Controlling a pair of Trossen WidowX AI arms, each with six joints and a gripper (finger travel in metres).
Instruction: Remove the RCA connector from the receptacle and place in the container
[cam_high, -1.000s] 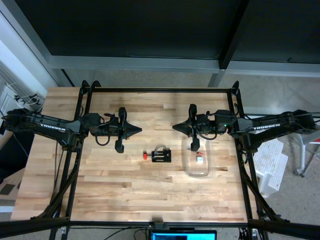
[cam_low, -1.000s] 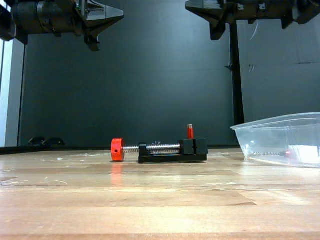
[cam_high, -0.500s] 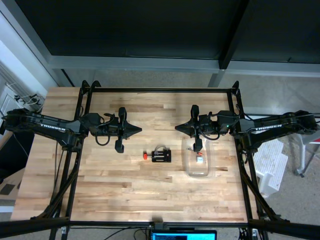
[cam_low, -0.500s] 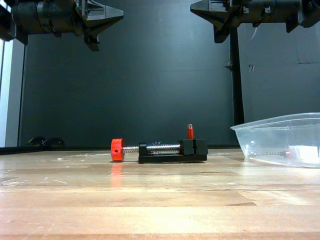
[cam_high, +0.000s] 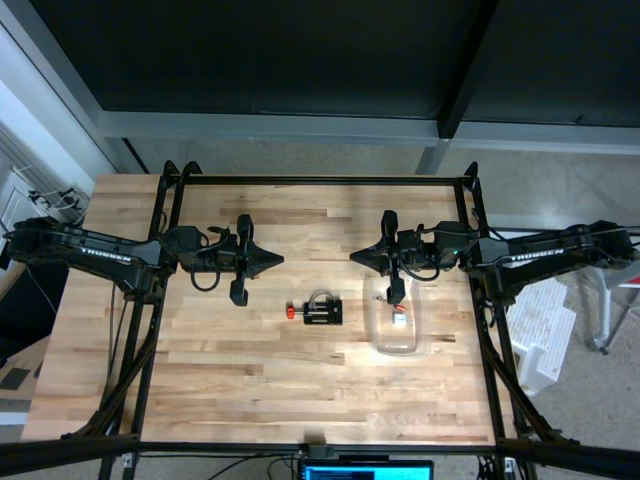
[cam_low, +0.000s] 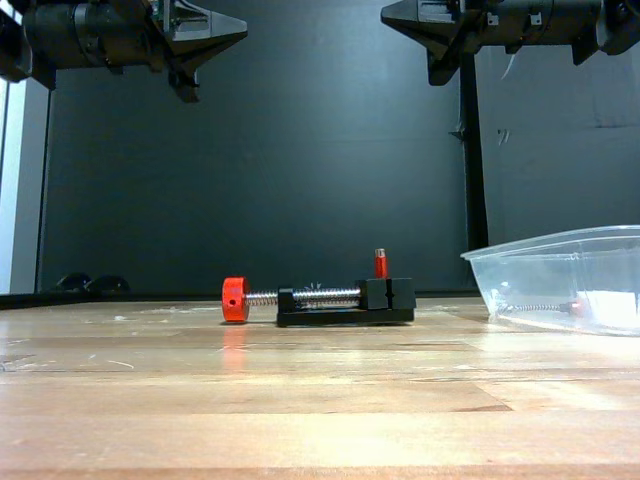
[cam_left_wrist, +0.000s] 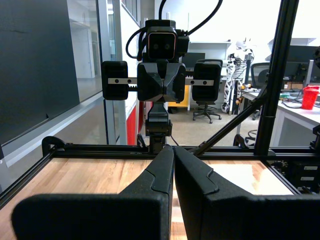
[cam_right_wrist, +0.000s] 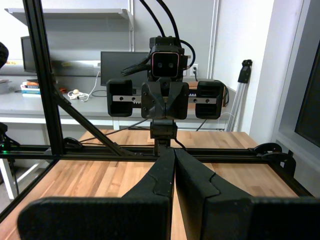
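The receptacle (cam_high: 323, 312) is a small black block with a red tip (cam_low: 234, 299) at its left end, lying mid-table; a short red stub (cam_low: 380, 263) stands on it. The container (cam_high: 397, 340), a clear shallow tray (cam_low: 560, 255), sits to its right. Inside it lies the RCA connector (cam_high: 398, 312), a tiny plug with a reddish part (cam_low: 574, 306), beside a small pale cube (cam_high: 400, 320). My left gripper (cam_high: 280, 260) hangs shut, high above the table left of the block. My right gripper (cam_high: 353, 257) is shut and empty, high up beside the container's far end.
A black frame (cam_high: 320, 181) runs around the table's back and sides. The two grippers point at each other across the middle, with a gap between their tips. In the wrist views each pair of fingers (cam_left_wrist: 165, 165) (cam_right_wrist: 165, 167) is pressed together.
My right gripper drew back slightly to the right between one second and half a second ago and has held still since. The left arm, the block and the tray have not moved.
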